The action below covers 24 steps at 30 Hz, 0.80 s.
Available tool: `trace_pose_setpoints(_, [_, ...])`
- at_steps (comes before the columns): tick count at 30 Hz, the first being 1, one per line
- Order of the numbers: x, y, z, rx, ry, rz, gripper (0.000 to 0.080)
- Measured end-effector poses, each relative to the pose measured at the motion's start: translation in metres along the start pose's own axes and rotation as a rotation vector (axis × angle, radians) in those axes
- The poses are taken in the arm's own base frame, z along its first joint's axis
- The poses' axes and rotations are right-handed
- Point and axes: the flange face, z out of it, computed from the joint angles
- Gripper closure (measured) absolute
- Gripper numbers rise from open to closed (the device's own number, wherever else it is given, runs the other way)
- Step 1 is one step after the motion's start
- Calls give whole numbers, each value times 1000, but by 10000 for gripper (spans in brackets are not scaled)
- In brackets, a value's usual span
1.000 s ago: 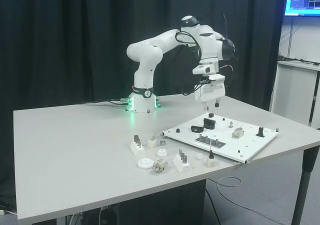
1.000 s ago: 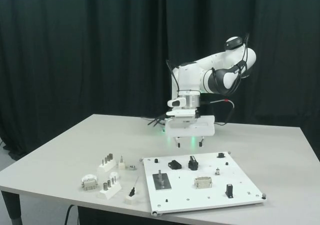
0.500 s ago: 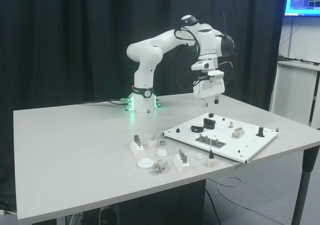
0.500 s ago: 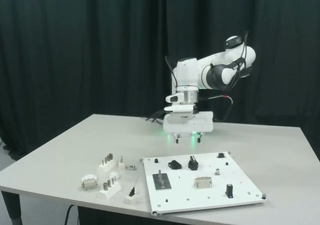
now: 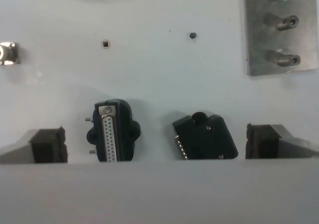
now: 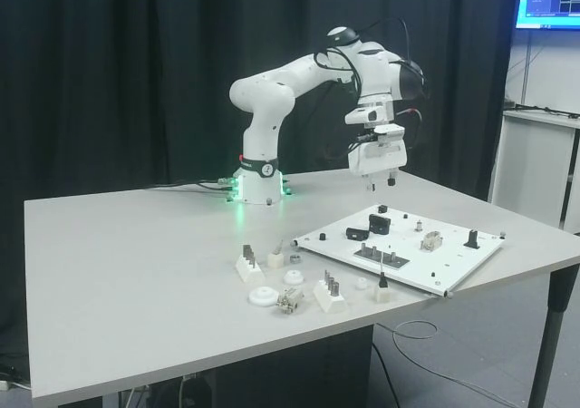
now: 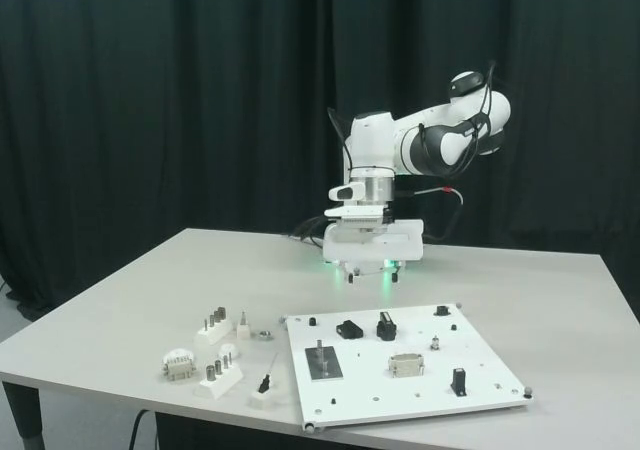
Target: Pick D-SUB.
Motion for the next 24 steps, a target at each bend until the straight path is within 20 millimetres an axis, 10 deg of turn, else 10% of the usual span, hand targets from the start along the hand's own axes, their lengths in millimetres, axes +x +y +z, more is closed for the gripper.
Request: trace_pose_setpoints(24, [27,17,-8,-13,39,259,3])
